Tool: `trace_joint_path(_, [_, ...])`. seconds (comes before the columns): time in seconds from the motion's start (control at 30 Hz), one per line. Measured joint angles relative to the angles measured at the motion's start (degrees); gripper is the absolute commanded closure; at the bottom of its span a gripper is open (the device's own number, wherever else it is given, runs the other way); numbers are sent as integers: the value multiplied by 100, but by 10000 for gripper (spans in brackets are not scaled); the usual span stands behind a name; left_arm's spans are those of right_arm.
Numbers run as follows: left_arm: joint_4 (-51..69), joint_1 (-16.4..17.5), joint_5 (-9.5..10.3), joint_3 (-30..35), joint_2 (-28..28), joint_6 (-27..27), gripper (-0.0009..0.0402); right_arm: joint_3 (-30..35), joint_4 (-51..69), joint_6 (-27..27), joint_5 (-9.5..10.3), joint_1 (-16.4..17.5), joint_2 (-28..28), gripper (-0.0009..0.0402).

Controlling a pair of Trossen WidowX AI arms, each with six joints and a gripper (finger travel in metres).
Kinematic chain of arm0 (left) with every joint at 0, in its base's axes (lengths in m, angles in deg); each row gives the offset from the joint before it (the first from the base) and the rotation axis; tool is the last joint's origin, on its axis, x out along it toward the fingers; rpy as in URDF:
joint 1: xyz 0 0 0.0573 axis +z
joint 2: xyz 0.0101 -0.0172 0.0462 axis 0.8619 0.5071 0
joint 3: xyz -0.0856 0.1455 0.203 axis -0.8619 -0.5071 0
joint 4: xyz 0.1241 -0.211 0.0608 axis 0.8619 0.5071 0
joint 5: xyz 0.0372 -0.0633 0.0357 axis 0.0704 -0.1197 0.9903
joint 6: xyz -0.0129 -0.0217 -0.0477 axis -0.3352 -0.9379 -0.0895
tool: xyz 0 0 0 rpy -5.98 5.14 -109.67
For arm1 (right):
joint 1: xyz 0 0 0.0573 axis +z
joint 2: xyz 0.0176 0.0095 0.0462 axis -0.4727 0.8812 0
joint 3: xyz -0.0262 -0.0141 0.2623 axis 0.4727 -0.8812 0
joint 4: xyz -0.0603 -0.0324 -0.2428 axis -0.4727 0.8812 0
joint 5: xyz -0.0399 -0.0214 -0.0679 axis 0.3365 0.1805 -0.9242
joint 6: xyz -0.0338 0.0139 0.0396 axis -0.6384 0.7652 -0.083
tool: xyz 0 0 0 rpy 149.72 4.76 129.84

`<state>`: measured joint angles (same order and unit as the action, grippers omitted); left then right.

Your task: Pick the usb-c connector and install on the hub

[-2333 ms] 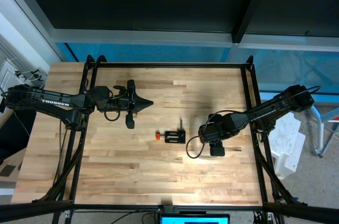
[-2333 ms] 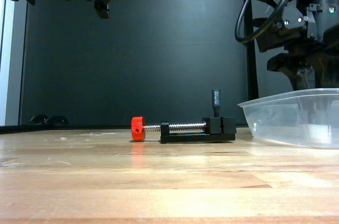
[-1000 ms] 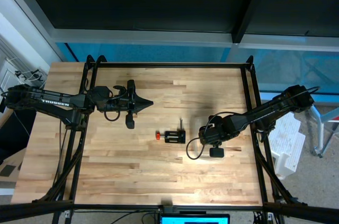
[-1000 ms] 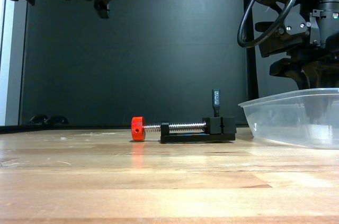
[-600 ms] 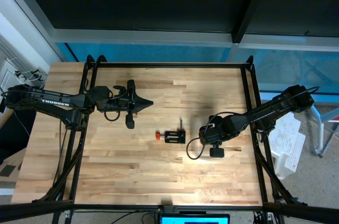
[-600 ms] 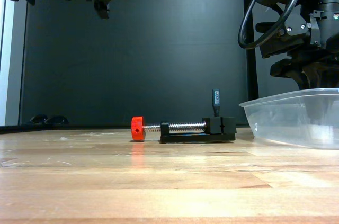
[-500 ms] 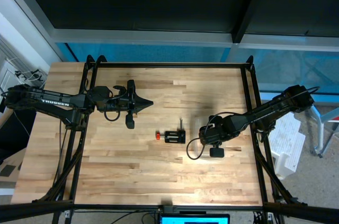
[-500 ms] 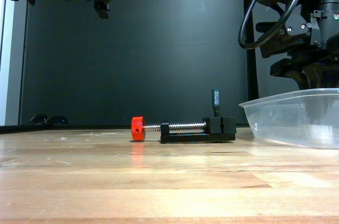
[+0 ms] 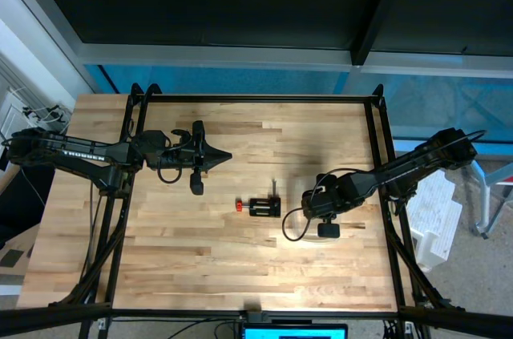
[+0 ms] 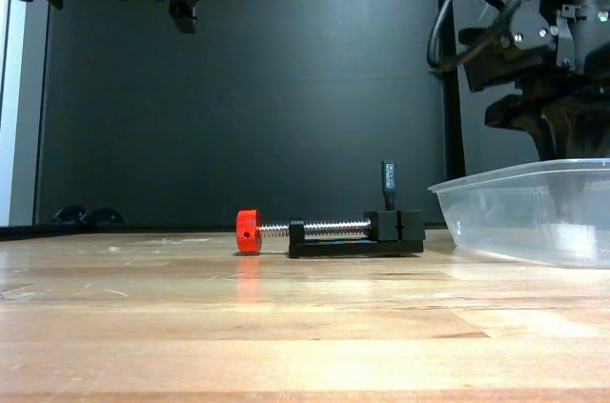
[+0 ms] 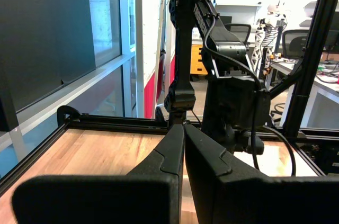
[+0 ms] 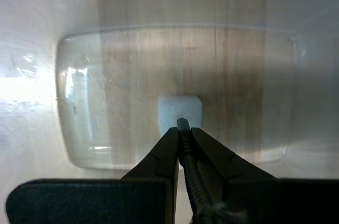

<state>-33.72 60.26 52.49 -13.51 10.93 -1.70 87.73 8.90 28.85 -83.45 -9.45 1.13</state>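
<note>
The hub (image 9: 263,207) is a small black block with an orange-red knob (image 10: 248,231), lying mid-table. To its right, my right gripper (image 12: 183,128) points down into a clear tray (image 10: 496,212). Its fingers (image 12: 167,147) are shut on a thin dark piece, the usb-c connector (image 12: 183,125). A small whitish piece (image 12: 180,108) lies on the tray floor just beyond the tips. My left gripper (image 9: 227,155) hangs high over the back left of the table, shut and holding nothing, far from the hub.
A black frame (image 9: 256,99) runs round the table. The tray (image 9: 293,227) sits right of the hub, under the right arm (image 9: 385,171). A thin dark pin (image 10: 388,177) stands up from the hub's right end.
The right arm has risen slightly over the tray. The left arm and the hub have not moved.
</note>
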Motion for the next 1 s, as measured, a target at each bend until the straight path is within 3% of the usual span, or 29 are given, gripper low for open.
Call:
trace_joint_path(0.7, [0,0,0,0,2,0,393,1423,1657,-2,2,-13,-306,393])
trace_joint_path(1.0, [0,0,0,0,0,2,393,1613,1867,-2,2,-15,-306,393])
